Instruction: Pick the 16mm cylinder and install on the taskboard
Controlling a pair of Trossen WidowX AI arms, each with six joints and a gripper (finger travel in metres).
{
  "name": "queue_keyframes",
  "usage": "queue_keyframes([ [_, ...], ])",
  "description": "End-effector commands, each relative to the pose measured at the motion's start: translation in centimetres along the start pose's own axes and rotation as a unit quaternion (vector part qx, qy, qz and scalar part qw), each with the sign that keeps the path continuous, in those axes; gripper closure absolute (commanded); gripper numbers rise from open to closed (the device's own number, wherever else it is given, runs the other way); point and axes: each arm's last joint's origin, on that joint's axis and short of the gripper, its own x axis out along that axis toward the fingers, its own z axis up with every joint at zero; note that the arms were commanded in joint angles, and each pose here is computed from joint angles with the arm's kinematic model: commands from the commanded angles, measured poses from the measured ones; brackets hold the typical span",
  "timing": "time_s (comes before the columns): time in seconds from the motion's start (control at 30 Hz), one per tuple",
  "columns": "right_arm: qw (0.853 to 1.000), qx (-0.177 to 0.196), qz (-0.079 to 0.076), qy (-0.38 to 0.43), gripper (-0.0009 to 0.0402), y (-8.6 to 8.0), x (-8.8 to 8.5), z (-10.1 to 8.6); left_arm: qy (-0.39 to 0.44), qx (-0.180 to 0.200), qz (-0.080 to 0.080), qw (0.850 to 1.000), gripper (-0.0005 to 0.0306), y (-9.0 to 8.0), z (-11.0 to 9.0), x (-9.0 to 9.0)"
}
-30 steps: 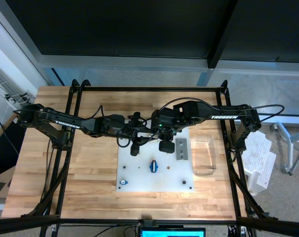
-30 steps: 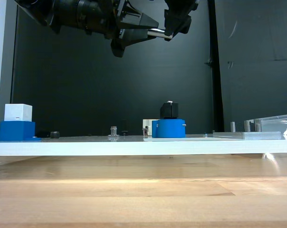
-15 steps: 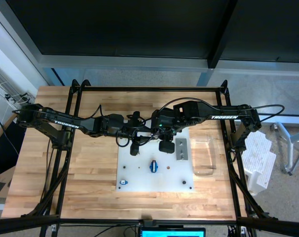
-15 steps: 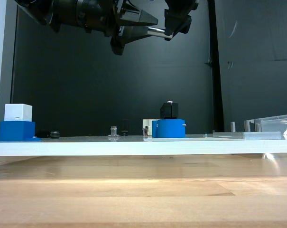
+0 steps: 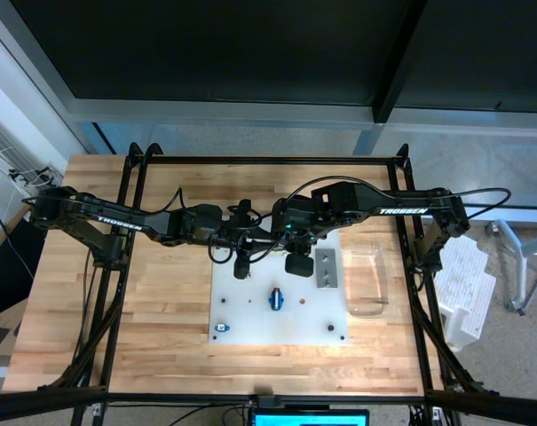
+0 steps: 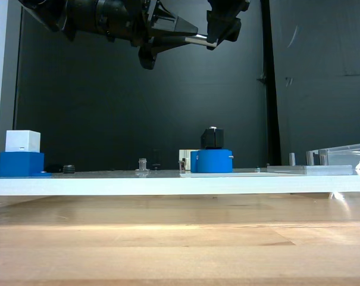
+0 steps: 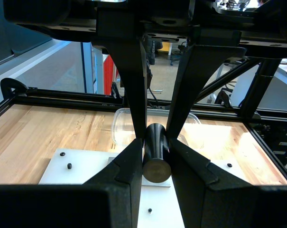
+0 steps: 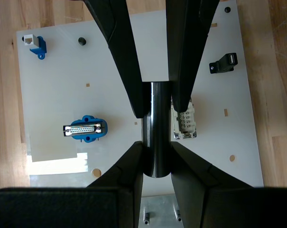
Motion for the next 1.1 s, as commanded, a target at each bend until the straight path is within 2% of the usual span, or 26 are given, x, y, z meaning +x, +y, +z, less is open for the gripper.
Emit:
queue_keyframes([
  [0.03, 1.0, 0.003, -0.002, -0.001, 0.0384, 0.0, 0.0, 0.0, 0.001, 0.0, -0.001, 1.0, 0.0261, 0.0, 0.0, 0.0],
  [0.23, 1.0, 0.01, -0.006, -0.001, 0.0381, -0.1, 0.0, 0.0, 0.001, 0.001, -0.005, 1.0, 0.0296, 0.0, 0.0, 0.0],
  [0.33, 1.0, 0.01, -0.006, -0.001, 0.0361, 0.0, 0.0, 0.0, 0.0, 0.001, -0.005, 1.0, 0.0302, 0.0, 0.0, 0.0],
  [0.73, 1.0, 0.008, -0.008, -0.005, 0.0183, 0.1, -0.3, -0.2, 0.0, 0.002, -0.005, 1.0, 0.0295, 0.0, 0.0, 0.0],
  [0.87, 0.999, -0.001, -0.037, -0.019, 0.016, 0.4, -1.0, -0.8, -0.001, 0.002, -0.004, 1.0, 0.0295, 0.0, 0.0, 0.0],
  [1.1, 0.995, 0.001, -0.018, -0.103, 0.0163, 0.6, -2.1, -2.0, -0.006, 0.002, 0.014, 1.0, 0.0295, 0.1, 0.1, 0.0],
])
